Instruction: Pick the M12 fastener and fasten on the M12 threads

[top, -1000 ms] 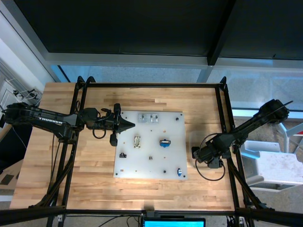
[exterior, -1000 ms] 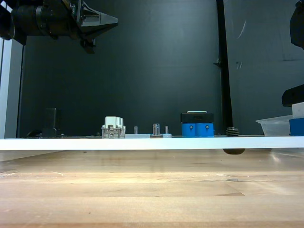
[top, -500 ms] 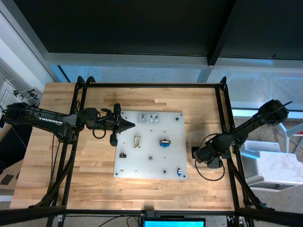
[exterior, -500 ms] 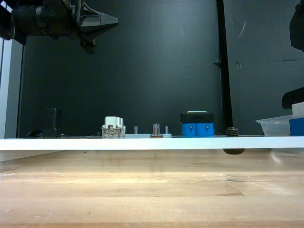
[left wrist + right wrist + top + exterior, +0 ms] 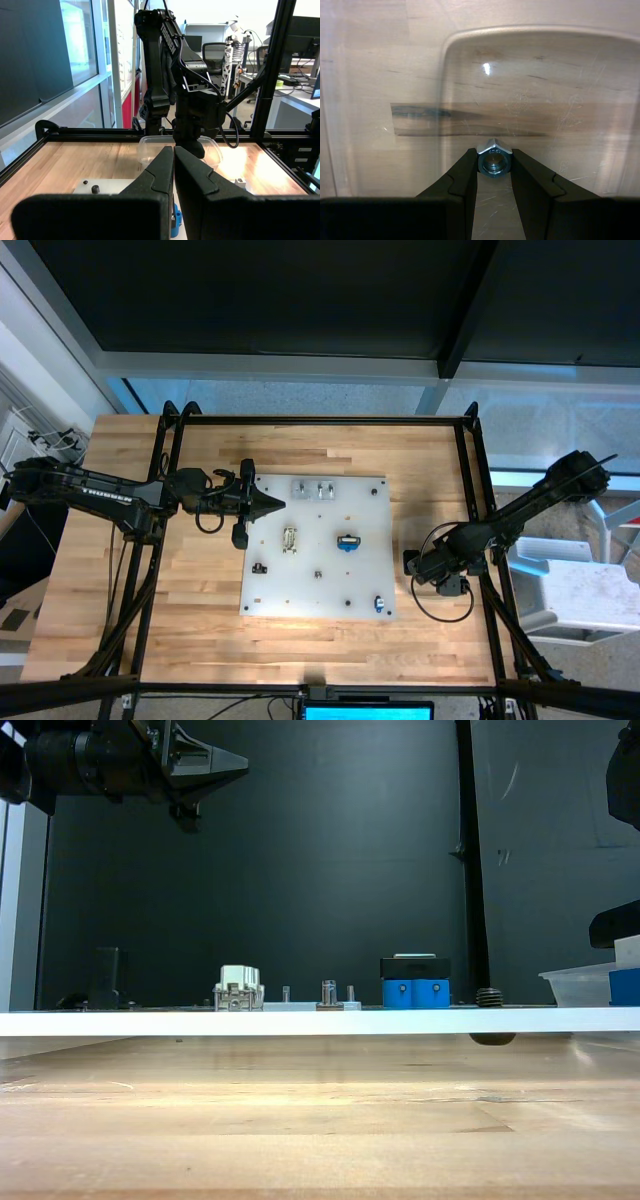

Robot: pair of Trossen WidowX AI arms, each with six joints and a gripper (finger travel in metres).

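Silver-grey nut (image 5: 493, 161) down in tray (image 5: 545, 100), right of board (image 5: 300, 590). Gripped by right claw (image 5: 494, 167), freshly shut on its sides. Probably means lifting next toward bare stud (image 5: 488, 997). Left claw (image 5: 174, 150) pinched shut, high over board's far left.

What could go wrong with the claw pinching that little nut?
The right gripper, down in the clear tray, pinches the nut only at its very fingertips, so it may slip out on lifting. The nut also must meet the black stud squarely, or it could jam crooked. The left gripper is parked, shut, above the board's left edge.
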